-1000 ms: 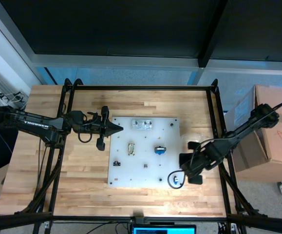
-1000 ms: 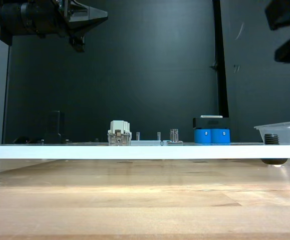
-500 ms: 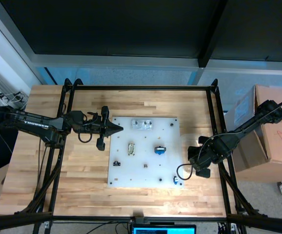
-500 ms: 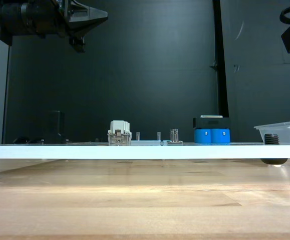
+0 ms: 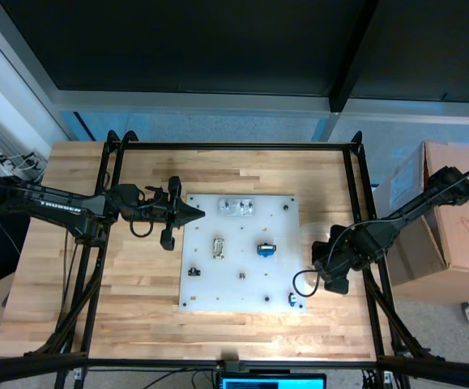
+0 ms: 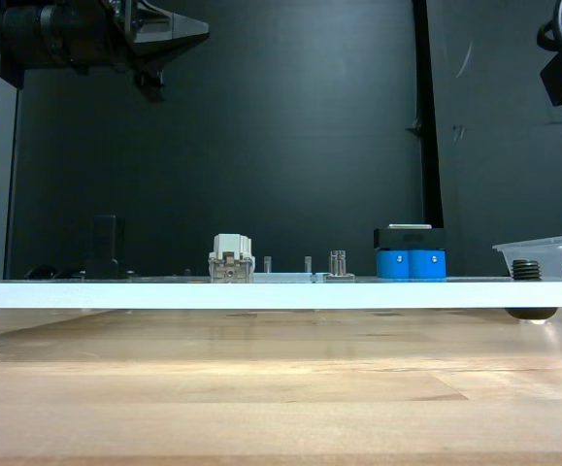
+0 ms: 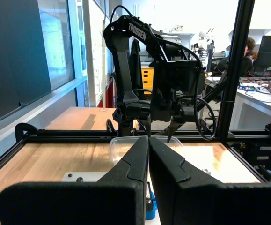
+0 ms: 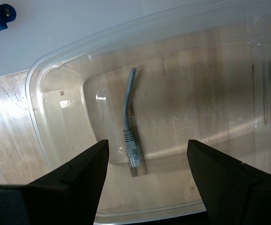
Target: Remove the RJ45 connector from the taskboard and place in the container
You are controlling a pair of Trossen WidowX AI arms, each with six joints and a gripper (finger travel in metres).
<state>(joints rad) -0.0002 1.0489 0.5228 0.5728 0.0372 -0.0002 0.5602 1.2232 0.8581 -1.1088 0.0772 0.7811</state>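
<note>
The RJ45 connector, a clear plug on a short grey cable, lies free on the floor of the clear plastic container, clear of the white taskboard. My right gripper hangs open just above it, its fingers apart and holding nothing. From above, my right gripper hovers off the board's right edge. My left gripper is shut and empty in the air at the board's left edge, high up in the low view.
The board carries a white connector block, a blue-and-black block, small posts and a blue fitting near its front right. The container's rim shows at the right. A cardboard box stands beyond the table's right edge.
My right gripper has moved away from the board's front right corner, toward the far right over the container, and its jaws have opened. The left arm has not moved.
</note>
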